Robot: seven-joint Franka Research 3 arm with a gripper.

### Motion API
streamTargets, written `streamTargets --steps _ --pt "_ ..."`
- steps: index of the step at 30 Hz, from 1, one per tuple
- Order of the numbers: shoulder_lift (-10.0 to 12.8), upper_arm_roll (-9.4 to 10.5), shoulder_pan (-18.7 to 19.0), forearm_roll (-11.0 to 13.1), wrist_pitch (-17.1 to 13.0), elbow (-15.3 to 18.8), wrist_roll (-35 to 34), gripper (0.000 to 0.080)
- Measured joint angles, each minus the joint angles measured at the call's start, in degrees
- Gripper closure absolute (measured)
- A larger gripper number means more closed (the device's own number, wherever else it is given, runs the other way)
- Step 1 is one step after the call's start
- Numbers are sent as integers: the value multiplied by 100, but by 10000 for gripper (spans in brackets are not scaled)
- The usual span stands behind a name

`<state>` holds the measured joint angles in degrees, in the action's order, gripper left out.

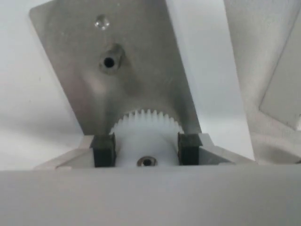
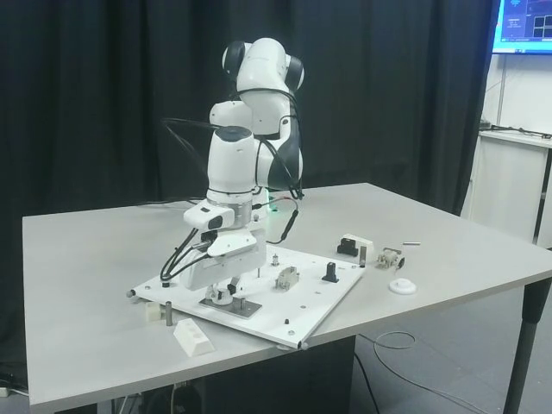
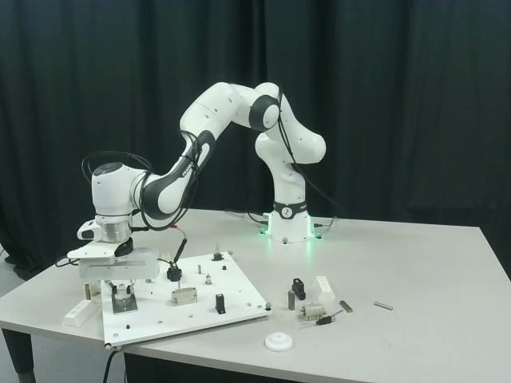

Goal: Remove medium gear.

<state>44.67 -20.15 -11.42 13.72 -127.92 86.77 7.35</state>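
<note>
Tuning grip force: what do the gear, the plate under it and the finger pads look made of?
Medium gear: white, matte, fine moulded teeth, probably plastic.
Plate: grey, dull brushed sheen with soft reflections, likely bare metal, perhaps aluminium.
Finger pads: black, matte, blocky, seemingly rubber or plastic. The gripper is closed on the gear.

1. The black-padded two-finger gripper [image 1: 146, 149] is sitting low over the grey metal base plate [image 1: 117, 89], its pads closing on both sides of the white toothed medium gear [image 1: 146, 127].
2. A short grey peg [image 1: 109, 61] is standing up from the plate beyond the gear, well apart from it.
3. A white wedge-shaped block [image 2: 193, 336] is lying near the white square assembly board [image 2: 323, 302], on the grey table [image 2: 86, 285].
</note>
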Motion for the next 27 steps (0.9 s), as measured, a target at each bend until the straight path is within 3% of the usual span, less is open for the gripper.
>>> streamTargets --steps 7,12,22,27 --pt "-8 -6 0 9 3 0 -638 521" --pt "-8 -7 2 8 5 0 -718 521" --pt "-8 -7 12 4 5 0 61 521" --pt "-8 -8 13 4 2 0 102 521"
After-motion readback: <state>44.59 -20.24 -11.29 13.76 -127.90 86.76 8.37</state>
